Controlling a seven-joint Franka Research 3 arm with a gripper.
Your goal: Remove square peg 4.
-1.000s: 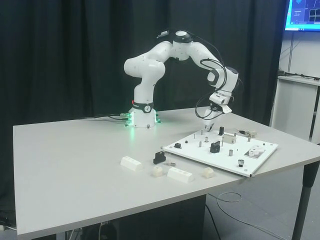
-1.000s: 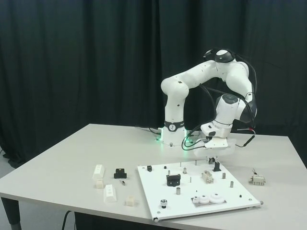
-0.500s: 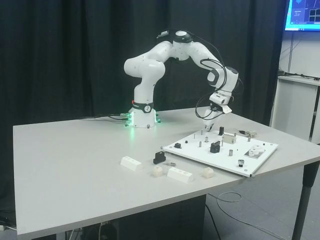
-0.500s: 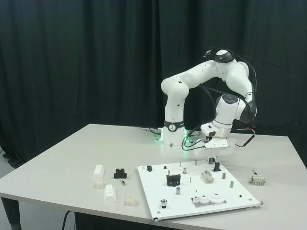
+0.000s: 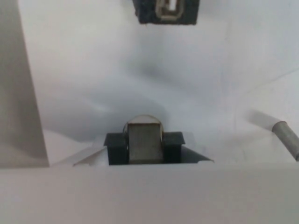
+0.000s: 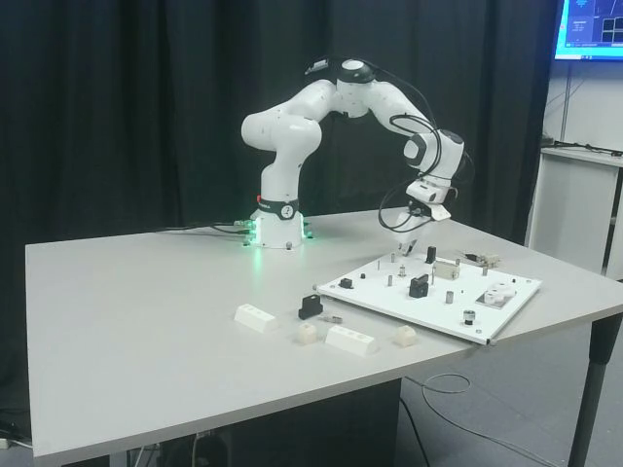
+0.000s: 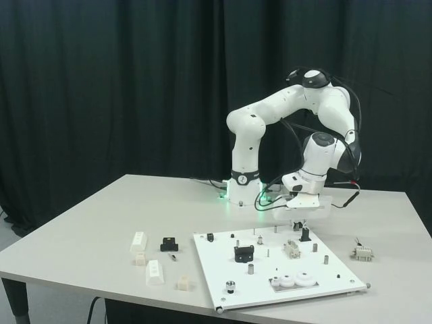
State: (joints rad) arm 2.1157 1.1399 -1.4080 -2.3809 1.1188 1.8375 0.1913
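Wrist view puts the short grey square peg [image 5: 144, 142] between your gripper [image 5: 145, 156] fingers, seemingly pinched. Its long axis stands upright off the white board [image 5: 117, 70], so pull straight up.

The white arm [image 7: 283, 108] looks like glossy plastic, the board [image 7: 270, 283] smooth and matt, the curtain [image 7: 101, 88] cloth.

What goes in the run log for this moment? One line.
phase: lifting | gripper: shut on square peg 4 | position: above white board far edge

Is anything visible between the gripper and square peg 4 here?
No. In the wrist view the square peg sits directly between the black fingertips. The gripper hangs above the white board.
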